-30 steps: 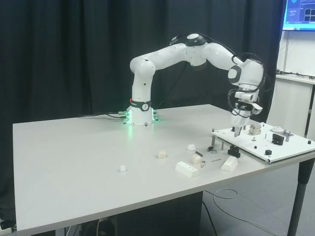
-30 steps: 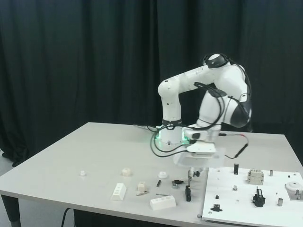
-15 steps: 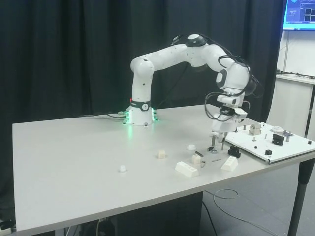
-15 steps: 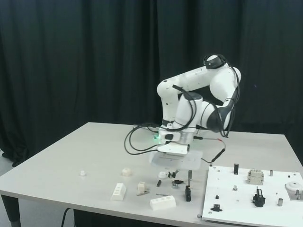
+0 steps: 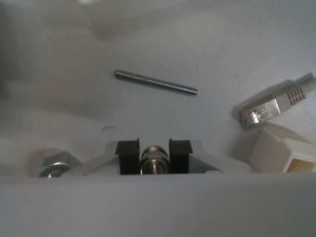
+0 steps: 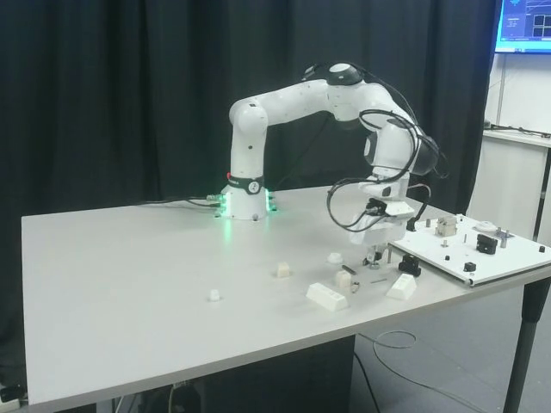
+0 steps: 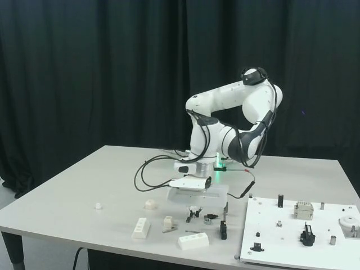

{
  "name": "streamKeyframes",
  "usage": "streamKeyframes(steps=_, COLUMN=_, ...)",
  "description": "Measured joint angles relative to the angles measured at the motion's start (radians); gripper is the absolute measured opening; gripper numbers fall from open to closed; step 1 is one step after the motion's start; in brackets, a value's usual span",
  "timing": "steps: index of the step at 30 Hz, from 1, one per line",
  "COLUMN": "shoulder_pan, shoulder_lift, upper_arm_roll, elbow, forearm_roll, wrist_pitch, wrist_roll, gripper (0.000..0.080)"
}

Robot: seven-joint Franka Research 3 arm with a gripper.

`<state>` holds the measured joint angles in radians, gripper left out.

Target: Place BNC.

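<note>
Between the two black fingertips of the white arm's gripper (image 5: 153,157), held fast: a small metal barrel-shaped BNC connector (image 5: 154,159), jaws closed on it, low over the grey table (image 5: 207,44). Just beside, on the table: a metal hex nut (image 5: 54,165). To the other side, touching or nearly so: a white plastic socket block (image 5: 281,148) and a grey network plug with its cable (image 5: 276,102). Farther off, lying flat and alone: a thin grey metal rod (image 5: 155,82). Seen from the room: gripper (image 7: 194,211) down among scattered small white blocks (image 7: 140,228), near the table's front edge. Beyond, at the table's end: a white board with small black and metal fittings (image 7: 292,239). Behind everything: a black curtain (image 7: 84,73).
</note>
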<state>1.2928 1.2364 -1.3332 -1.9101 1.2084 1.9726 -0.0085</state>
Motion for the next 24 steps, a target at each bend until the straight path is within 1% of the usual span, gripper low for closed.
streamKeyframes(steps=5, shoulder_pan=-0.013, shoulder_lift=0.001, upper_arm_roll=0.007, elbow=-0.012, forearm_roll=0.036, wrist_pitch=0.0, wrist_roll=-0.03, gripper=0.0121)
streamKeyframes(steps=14, shoulder_pan=-0.021, shoulder_lift=0.007, upper_arm_roll=0.009, elbow=-0.033, forearm_roll=0.094, wrist_pitch=0.0, wrist_roll=-0.105, gripper=0.0121)
streamKeyframes(steps=15, shoulder_pan=-0.022, shoulder_lift=0.008, upper_arm_roll=0.009, elbow=-0.035, forearm_roll=0.099, wrist_pitch=0.0, wrist_roll=-0.107, gripper=0.0192)
streamKeyframes(steps=20, shoulder_pan=-0.025, shoulder_lift=0.011, upper_arm_roll=0.009, elbow=-0.039, forearm_roll=0.113, wrist_pitch=0.0, wrist_roll=-0.112, gripper=0.0192)
streamKeyframes(steps=21, shoulder_pan=-0.025, shoulder_lift=0.011, upper_arm_roll=0.009, elbow=-0.039, forearm_roll=0.116, wrist_pitch=0.0, wrist_roll=-0.114, gripper=0.0532)
streamKeyframes(steps=24, shoulder_pan=-0.027, shoulder_lift=0.011, upper_arm_roll=0.008, elbow=-0.039, forearm_roll=0.118, wrist_pitch=0.0, wrist_roll=-0.12, gripper=0.0532)
